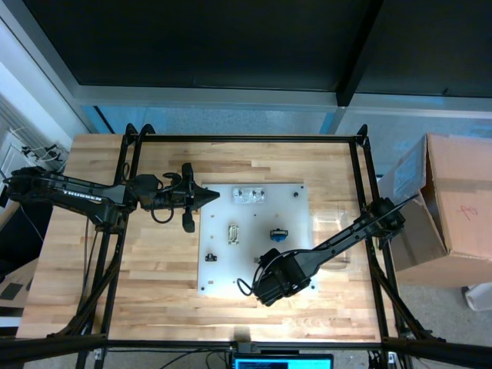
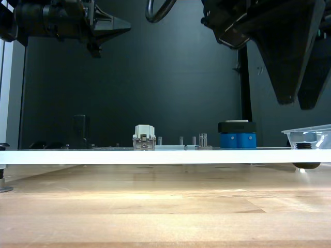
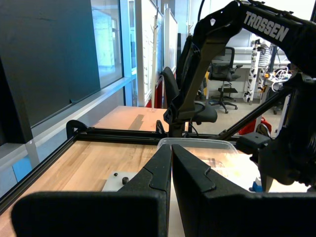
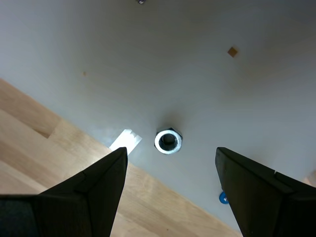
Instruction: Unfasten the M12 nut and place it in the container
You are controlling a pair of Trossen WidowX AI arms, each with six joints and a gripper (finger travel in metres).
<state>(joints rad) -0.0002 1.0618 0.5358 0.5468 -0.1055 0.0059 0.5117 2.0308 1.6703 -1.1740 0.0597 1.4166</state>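
In the right wrist view the small silver nut [image 4: 168, 141] sits on its stud on the white board [image 4: 207, 74], seen from straight above. My right gripper [image 4: 171, 157] hangs open over it, one finger on each side, touching nothing. In the low view the nut [image 2: 303, 137] rests on top of the black ribs, with the right gripper [image 2: 299, 90] well above it. From the high view the right gripper [image 1: 277, 281] hides the nut. The clear container [image 1: 338, 224] lies right of the board. My left gripper [image 1: 209, 197] is shut and empty, held high over the board's far left edge.
On the board stand a blue-and-black block [image 2: 237, 135], a grey connector [image 2: 144, 138] and small silver posts [image 2: 202, 140]. A black frame [image 1: 246, 139] rings the table. A cardboard box [image 1: 450, 207] sits off the table's right side.
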